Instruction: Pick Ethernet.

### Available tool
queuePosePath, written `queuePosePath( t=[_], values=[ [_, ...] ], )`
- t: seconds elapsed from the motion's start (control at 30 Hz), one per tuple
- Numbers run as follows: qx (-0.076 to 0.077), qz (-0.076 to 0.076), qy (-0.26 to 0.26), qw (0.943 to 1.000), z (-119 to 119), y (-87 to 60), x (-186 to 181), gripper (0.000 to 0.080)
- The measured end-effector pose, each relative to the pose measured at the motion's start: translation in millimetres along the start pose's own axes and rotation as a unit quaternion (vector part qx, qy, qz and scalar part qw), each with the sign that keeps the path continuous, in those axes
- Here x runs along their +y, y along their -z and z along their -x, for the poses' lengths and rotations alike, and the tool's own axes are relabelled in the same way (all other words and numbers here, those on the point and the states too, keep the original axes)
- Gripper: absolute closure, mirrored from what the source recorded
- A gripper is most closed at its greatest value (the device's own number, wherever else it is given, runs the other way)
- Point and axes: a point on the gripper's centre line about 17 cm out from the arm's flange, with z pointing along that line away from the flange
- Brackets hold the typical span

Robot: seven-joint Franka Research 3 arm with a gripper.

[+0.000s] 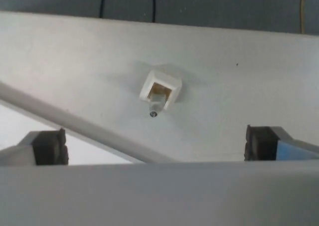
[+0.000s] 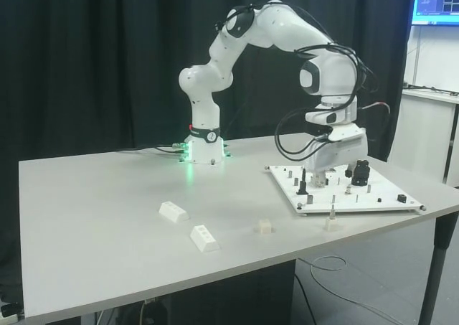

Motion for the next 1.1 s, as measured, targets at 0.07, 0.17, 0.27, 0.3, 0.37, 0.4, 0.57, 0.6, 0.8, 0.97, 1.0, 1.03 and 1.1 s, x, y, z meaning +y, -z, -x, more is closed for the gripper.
queuePosePath(
  t=[0.07,0.17,0.27,0.3,0.37,0.4,0.57,0.6,0.8,0.97,1.0,1.03,1.1],
  values=[
    [-0.002,0.001,-0.012,0.9999,0.7,-4.2,0.6,0.0035],
    [-0.005,0.004,-0.025,0.9997,2.2,-10.3,1.4,0.0035],
    [-0.009,0.005,-0.033,0.9994,3.7,-16.3,1.9,0.0009],
    [-0.01,0.006,-0.035,0.9993,4.2,-18.3,2.1,0.0009],
    [-0.011,0.007,-0.041,0.9991,5.1,-22.2,2.4,0.0004],
    [-0.012,0.008,-0.043,0.999,5.5,-24.1,2.4,0.0003],
    [-0.015,0.011,-0.048,0.9987,6.7,-32.8,2.1,0.0003],
    [-0.015,0.012,-0.047,0.9987,7.0,-34.5,1.9,0.0003],
    [-0.022,0.015,-0.051,0.9984,10.4,-44.3,0.0,0.0003],
    [-0.027,0.018,-0.052,0.9982,13.1,-51.8,-1.5,0.0003],
    [-0.028,0.018,-0.051,0.9981,13.6,-53.2,-1.9,0.0003],
    [-0.029,0.018,-0.051,0.9981,14.2,-54.6,-2.3,0.0003],
    [-0.031,0.019,-0.05,0.9981,15.3,-57.5,-3.1,0.0003]
  ],
)
